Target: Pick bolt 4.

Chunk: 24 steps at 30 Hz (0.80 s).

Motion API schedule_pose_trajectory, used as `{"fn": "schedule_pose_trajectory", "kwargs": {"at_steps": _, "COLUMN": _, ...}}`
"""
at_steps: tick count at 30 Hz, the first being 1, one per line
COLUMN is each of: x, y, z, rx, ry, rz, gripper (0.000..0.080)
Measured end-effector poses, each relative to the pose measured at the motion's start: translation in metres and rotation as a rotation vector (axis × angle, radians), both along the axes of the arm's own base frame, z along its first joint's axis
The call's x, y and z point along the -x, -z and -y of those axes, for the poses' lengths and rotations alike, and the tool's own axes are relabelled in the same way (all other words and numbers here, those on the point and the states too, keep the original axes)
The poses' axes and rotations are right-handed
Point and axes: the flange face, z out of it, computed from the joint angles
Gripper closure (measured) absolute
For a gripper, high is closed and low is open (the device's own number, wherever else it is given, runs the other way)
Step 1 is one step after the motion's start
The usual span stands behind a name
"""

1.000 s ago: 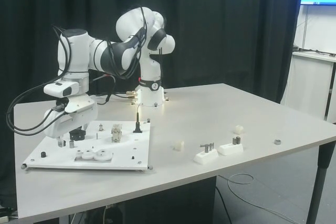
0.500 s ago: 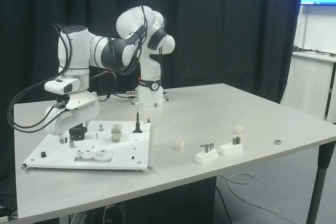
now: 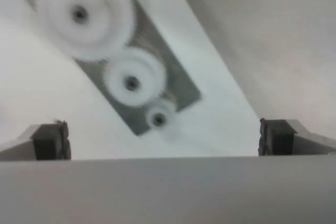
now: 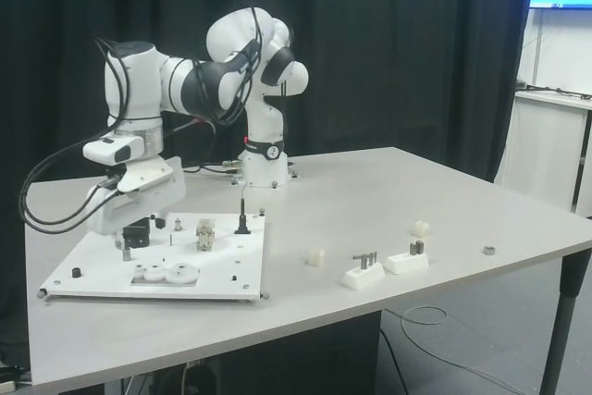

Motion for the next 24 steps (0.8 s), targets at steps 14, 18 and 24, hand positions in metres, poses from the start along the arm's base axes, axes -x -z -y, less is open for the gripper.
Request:
{"fn": "schedule_pose_trajectory", "kwargs": {"at_steps": 14, "x": -0.019, "y": 0.010, "z": -0.047, "rx": -0.135, "ry": 0.072, "rz": -0.047, "gripper": 0.0003}}
{"fn": "schedule_pose_trajectory", "kwargs": {"at_steps": 18, "x": -0.027, "y": 0.013, "z": -0.066, "rx": -0.171, "ry": 0.086, "rz": -0.071, "gripper": 0.0003}}
{"fn": "schedule_pose_trajectory", "kwargs": {"at_steps": 24, "x": -0.039, "y": 0.018, "z": -0.097, "rx": -0.214, "ry": 0.099, "rz": -0.114, "gripper": 0.0003}}
